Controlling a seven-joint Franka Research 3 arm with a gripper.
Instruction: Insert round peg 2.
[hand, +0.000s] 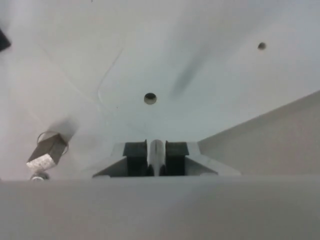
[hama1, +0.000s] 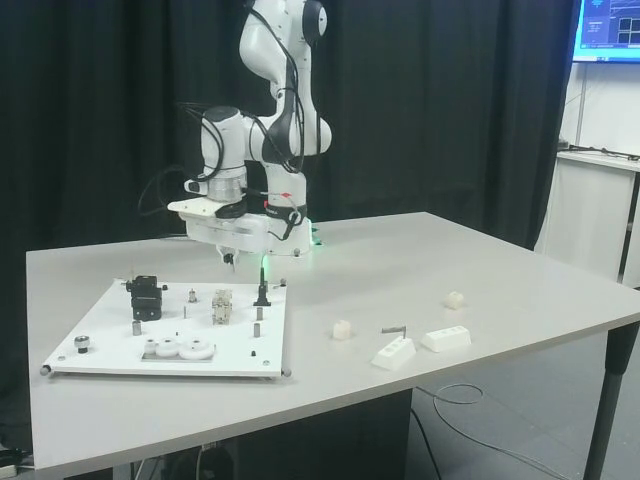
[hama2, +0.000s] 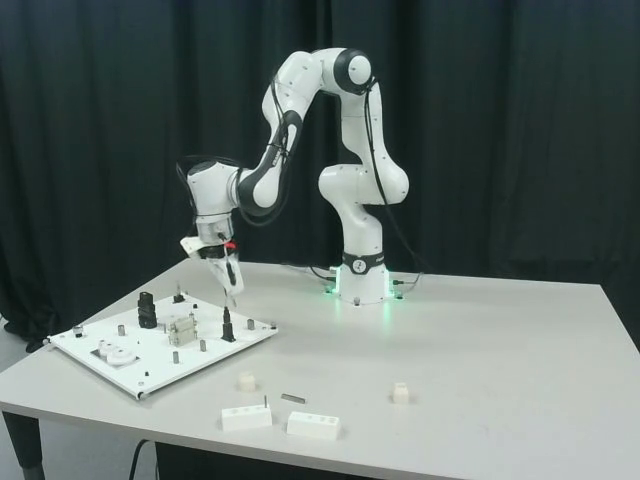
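In the wrist view a thin grey round peg (hand: 156, 155) stands between the two black pads (hand: 135, 157), so my gripper (hand: 156, 169) is shut on it. Beyond the peg tip a small round hole (hand: 150, 98) shows in the white board (hand: 210, 100), and a second hole (hand: 261, 46) lies farther off. In the room views my gripper (hama1: 230, 257) (hama2: 232, 284) hangs a little above the far edge of the white board (hama1: 110, 322) (hama2: 150, 368), pointing down at a tilt. The peg's tip is apart from the board.
On the board stand a black block (hama1: 147, 297), a black post (hama1: 262, 293), a grey metal block (hama1: 222, 305) (hand: 47, 150) and white gears (hama1: 175, 349). On the table to the right lie two white holders (hama1: 394, 352) (hama1: 446, 338), two small white cubes (hama1: 342, 329) (hama1: 455, 299) and a loose grey pin (hama1: 393, 328).
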